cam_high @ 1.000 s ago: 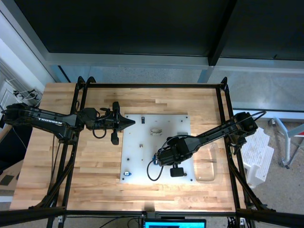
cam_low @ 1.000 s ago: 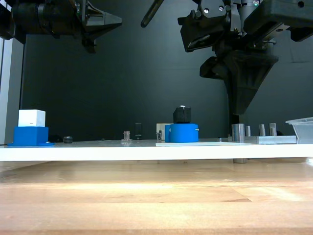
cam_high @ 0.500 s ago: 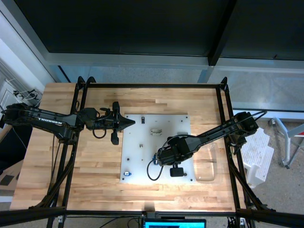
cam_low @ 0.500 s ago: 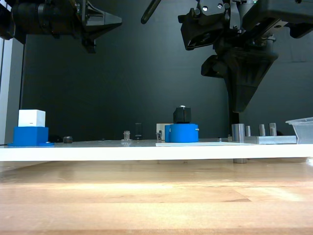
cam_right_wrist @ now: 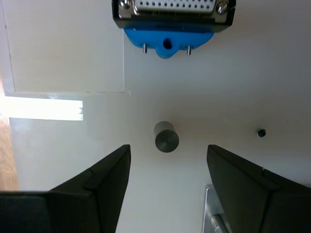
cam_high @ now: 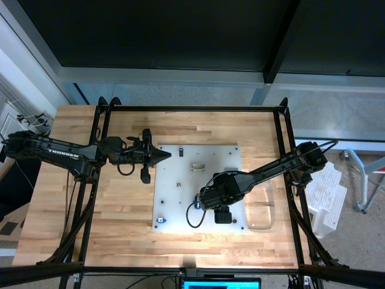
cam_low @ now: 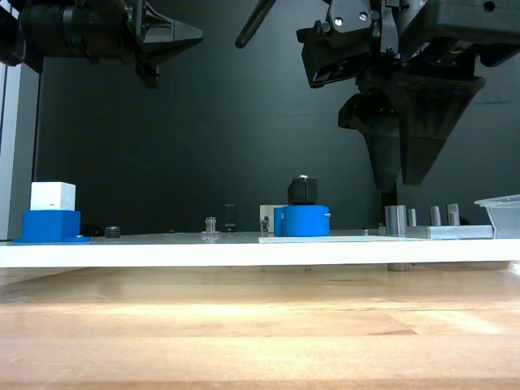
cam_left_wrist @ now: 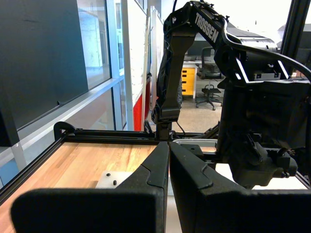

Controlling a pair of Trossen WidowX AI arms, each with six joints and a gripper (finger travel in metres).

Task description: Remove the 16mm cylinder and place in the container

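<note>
Robotics lab: black-framed wooden bench point(cam_high: 120, 205), office chairs point(cam_left_wrist: 210, 91) beyond.

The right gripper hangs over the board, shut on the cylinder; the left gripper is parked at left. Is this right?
No: the right gripper is open over the board, the cylinder standing free below it, as the right wrist view shows. The left gripper is parked at left.

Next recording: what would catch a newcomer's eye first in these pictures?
The right gripper hangs open above the white board, its fingers either side of the 16mm cylinder, which stands upright and untouched. The left gripper is shut, high over the board's left edge near its far corner. The clear container sits right of the board.
</note>
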